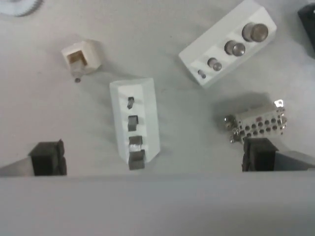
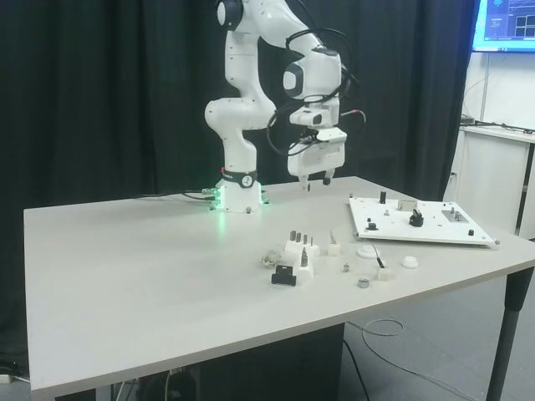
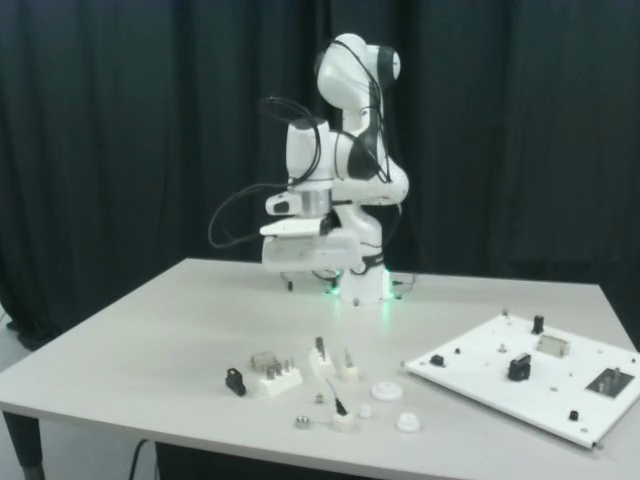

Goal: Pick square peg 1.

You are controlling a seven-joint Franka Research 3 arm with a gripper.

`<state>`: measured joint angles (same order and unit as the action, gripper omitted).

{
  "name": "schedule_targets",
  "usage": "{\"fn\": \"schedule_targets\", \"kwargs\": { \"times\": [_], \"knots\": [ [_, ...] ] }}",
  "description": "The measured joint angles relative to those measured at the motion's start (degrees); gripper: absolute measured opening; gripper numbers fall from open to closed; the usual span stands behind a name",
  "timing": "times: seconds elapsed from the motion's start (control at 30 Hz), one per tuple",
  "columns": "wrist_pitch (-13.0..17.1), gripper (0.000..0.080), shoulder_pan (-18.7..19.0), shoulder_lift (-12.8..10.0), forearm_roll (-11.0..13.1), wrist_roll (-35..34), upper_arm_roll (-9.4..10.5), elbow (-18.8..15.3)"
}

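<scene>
Fingers [image 1: 48,158] spread wide and holding nothing — the gripper [image 2: 316,177] hangs high above the tabletop [image 2: 134,251]. Square pegs stand in the white holder block [image 1: 134,119] near the front edge, directly below — which is peg 1 I cannot tell

I stand in a robotics laboratory: black curtains [image 3: 120,130] enclose my grey table [image 2: 125,267], a white assembly board [image 3: 540,375] and white test blocks holding pegs [image 2: 299,251] lie upon it, and a monitor [image 2: 504,25] hangs in one corner.
</scene>
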<state>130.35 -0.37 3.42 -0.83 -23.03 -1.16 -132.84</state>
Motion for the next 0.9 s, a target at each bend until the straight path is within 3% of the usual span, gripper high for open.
{"fn": "schedule_targets", "kwargs": {
  "times": [0.9],
  "knots": [
    [4.7,0.08,1.5,-6.3,-4.6,0.4,0.12,-0.6]
  ]
}}
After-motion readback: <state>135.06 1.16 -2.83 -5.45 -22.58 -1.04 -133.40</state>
